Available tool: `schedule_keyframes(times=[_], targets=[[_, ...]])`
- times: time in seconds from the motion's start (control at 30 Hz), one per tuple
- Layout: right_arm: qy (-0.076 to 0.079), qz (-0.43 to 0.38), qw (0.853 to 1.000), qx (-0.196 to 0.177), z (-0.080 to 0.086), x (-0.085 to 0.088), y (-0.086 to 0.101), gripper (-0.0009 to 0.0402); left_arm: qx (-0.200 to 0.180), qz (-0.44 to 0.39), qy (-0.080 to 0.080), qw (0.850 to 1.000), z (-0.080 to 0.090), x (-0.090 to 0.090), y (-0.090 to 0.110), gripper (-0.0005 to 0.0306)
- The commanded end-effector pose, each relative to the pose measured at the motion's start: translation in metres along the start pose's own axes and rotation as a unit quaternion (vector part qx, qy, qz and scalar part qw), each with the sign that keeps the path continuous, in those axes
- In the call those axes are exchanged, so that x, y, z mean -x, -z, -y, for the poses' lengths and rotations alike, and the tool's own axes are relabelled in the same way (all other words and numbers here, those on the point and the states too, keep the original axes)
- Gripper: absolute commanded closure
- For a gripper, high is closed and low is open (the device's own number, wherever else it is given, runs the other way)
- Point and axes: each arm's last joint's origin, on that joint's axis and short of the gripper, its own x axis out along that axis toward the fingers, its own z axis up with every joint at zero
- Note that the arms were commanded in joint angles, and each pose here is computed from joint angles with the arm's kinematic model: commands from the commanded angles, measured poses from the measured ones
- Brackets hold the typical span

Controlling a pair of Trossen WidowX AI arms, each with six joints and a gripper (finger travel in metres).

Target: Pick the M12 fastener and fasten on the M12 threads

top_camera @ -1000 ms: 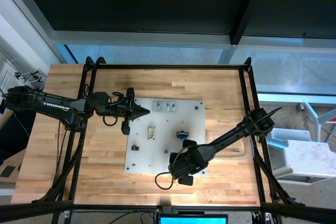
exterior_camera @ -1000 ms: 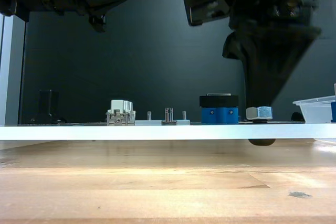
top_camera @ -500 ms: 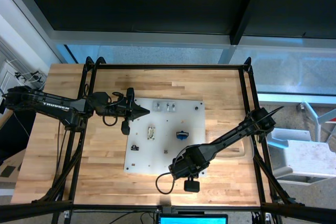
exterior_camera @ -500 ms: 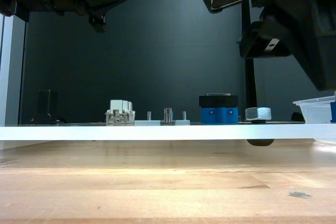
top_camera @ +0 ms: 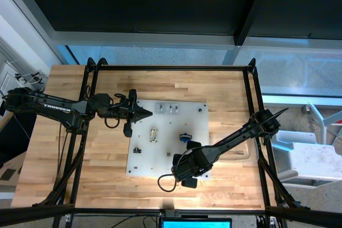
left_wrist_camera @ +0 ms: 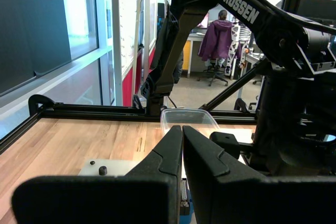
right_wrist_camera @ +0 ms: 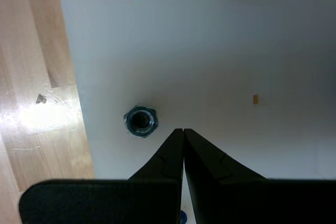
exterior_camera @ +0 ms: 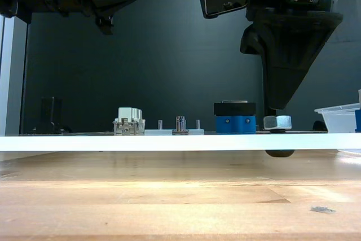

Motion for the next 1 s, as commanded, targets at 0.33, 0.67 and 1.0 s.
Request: schedule_keyframes(times=[0.33,0.67,1.0], targets=[[-0.008,-0.001,1.000,-0.017,-0.002,-0.007,0.001,0.0393,0.000,0.000,0.000,1.000,0.000,0.000,0.000,0.0300],[-0.119,-0.053,0.991,0.006,-0.011,-0.006,0.001,0.0393,0.000,0.000,0.000,1.000,0.000,0.000,0.000,0.0300],[-0.138,-0.079,0.987,0.021,-0.011,-0.003,0.005,0.0393,0.000,0.000,0.000,1.000,0.000,0.000,0.000,0.0300]])
